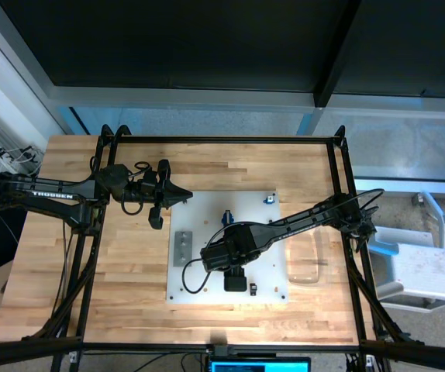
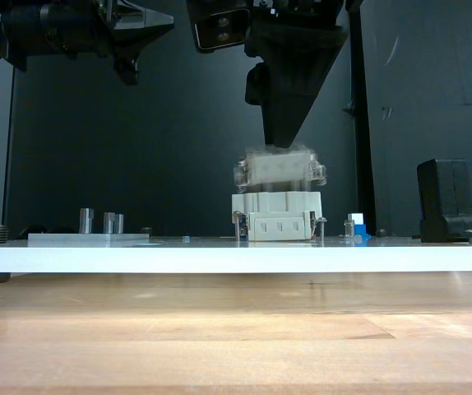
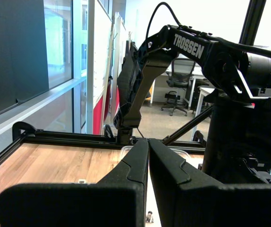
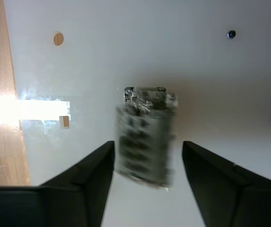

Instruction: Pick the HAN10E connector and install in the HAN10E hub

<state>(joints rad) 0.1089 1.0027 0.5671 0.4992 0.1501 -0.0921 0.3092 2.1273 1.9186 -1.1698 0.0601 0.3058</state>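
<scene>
The HAN10E connector (image 2: 279,169), a pale block, shows blurred just above the HAN10E hub (image 2: 277,216), which is fixed to the white board (image 2: 219,257). In the right wrist view the connector (image 4: 145,142) lies between the fingers of my right gripper (image 4: 147,161). The jaws stand open, with a gap on each side of it. A metallic end of the hub (image 4: 145,91) peeks out beyond it. Seen from above, my right gripper (image 1: 221,257) hides both. My left gripper (image 1: 182,195) hangs shut and empty over the board's far left corner, its fingertips (image 3: 148,156) pressed together.
A grey metal plate with two holes (image 1: 184,248) stands on the board's left side. A blue fitting (image 1: 269,199) sits at the far edge and a black block (image 1: 236,283) near the front. A clear container (image 1: 312,263) lies right of the board. Black frame rails border the table.
</scene>
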